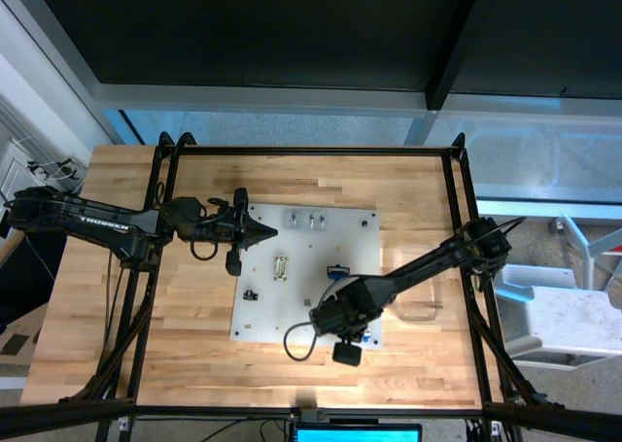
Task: Pick the M12 fastener and fasten on the M12 threads
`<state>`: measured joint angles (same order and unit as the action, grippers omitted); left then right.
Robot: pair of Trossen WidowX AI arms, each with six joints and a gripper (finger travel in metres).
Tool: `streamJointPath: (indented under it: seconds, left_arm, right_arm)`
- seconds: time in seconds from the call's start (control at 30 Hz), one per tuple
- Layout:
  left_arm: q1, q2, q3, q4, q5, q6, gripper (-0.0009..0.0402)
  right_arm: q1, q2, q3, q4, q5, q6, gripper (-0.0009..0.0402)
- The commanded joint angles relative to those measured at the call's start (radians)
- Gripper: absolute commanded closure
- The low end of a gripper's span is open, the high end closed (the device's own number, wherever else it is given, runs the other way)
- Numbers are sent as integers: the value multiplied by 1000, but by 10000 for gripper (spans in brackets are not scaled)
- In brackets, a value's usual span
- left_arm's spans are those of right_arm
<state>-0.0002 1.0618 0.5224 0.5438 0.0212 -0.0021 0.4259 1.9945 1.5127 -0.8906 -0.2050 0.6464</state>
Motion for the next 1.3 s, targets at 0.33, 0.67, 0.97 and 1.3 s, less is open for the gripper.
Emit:
streamJointPath:
  seconds: [0.33, 0.67, 0.97, 1.3]
  left_arm:
    - [1, 1, 0, 0, 1, 0, 393]
    - [0, 0, 0, 0, 1, 0, 393]
    - [0, 0, 0, 0, 1, 0, 393]
    - [0, 0, 0, 0, 1, 0, 393]
  right_arm:
    - [42, -149, 1, -3, 162, -7, 393]
    - [48, -253, 1, -43, 240, -2, 393]
    - [48, -266, 0, -41, 243, -5, 393]
    - [48, -266, 0, -39, 240, -5, 393]
